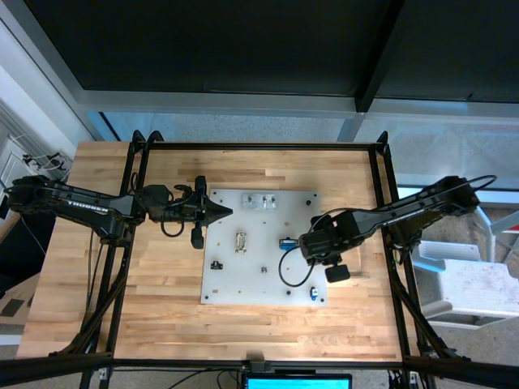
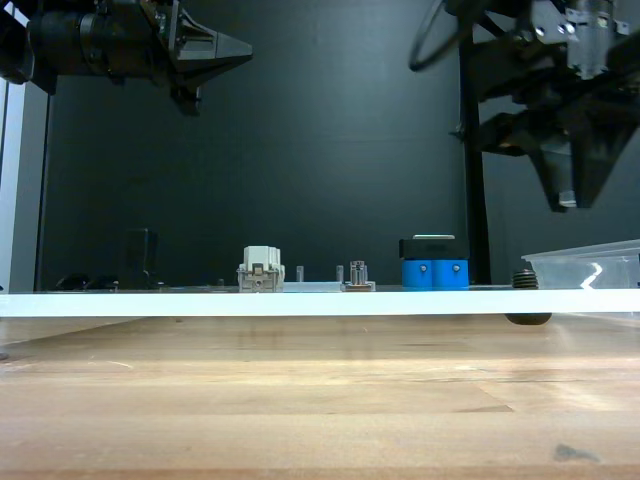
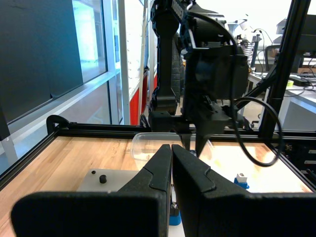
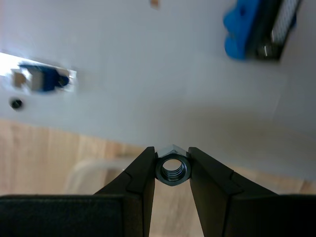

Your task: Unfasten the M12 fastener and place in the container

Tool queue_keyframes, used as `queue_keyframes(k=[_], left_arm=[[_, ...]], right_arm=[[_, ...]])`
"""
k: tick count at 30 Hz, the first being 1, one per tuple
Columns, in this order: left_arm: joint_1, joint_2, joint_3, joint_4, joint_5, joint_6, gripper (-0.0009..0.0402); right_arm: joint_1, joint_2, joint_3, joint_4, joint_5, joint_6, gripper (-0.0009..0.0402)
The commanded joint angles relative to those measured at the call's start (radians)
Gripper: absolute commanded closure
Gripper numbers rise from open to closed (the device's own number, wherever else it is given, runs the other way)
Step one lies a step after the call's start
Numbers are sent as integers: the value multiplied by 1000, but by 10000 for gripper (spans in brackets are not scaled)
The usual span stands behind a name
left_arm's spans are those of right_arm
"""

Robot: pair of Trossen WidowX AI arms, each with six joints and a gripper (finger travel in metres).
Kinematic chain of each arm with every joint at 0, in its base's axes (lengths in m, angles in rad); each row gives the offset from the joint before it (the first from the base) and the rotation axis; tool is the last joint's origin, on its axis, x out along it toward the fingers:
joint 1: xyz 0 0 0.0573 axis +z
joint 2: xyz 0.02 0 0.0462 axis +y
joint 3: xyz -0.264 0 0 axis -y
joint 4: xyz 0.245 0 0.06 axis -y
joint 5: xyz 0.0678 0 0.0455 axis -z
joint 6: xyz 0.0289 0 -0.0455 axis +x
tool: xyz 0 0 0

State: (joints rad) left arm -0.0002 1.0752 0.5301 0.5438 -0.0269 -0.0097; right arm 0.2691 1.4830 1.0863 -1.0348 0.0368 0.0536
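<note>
Silver and tiny, the hex nut (image 4: 172,169) sits pinched between the right gripper (image 4: 172,158) fingertips, off its stud. In the low view I see that gripper hanging well above the clear rectangular plastic tub (image 2: 588,268), over its left end, with open air between tip and rim. The short black ribbed stud (image 2: 525,279) stands bare, in front of the tub's left edge. From the right wrist I read the nut over the line where the white board (image 1: 243,279) meets the wooden table (image 1: 122,324), tub rim curving beside. The left gripper (image 1: 220,212) hovers high at the board's far left edge, fingers pressed together, well apart from everything.
</note>
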Motion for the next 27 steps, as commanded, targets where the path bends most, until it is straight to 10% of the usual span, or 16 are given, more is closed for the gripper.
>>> queue_keyframes(k=[1,22,27], left_arm=[[0,0,0,0,0,0,393],[0,0,0,0,0,0,393],[0,0,0,0,0,0,393]], right_arm=[[-14,-46,-51,1,-2,10,393],[-23,-303,-293,-16,-2,130,393],[-24,-304,-331,-15,51,185,393]])
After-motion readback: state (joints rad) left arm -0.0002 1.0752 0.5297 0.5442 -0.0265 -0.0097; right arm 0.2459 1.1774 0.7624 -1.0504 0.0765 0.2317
